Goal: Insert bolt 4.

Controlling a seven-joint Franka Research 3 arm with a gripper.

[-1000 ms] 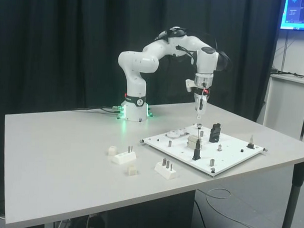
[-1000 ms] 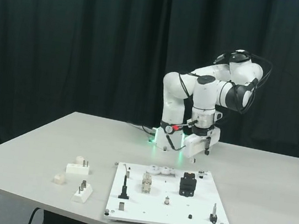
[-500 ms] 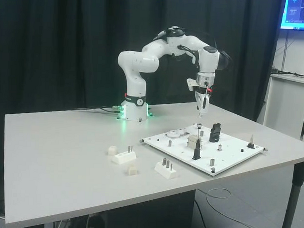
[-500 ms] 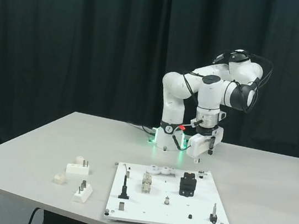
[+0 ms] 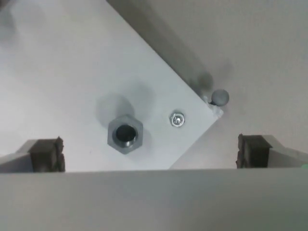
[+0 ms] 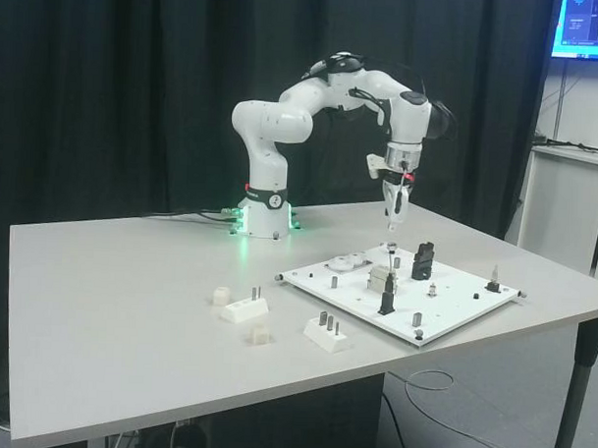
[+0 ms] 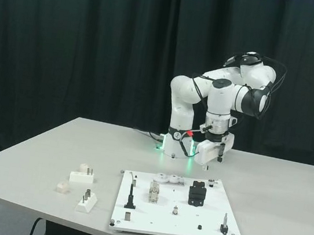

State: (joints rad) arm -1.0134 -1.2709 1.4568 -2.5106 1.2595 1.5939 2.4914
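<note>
Hand [image 5: 149,154] spread, empty, above hex metal nut [image 5: 124,134] on smooth white board [image 5: 57,72].

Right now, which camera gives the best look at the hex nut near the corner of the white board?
The wrist view: the hex nut shows from above, with its open hole, on the white board between the gripper fingertips. In both room views the nut is too small to pick out; they show only the board and the arm above it.

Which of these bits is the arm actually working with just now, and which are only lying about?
In use:
- end effector, open, holding nothing
- hex nut below it
- white board

Lying about:
- small white blocks with pins
- black holder
- grey table
</note>
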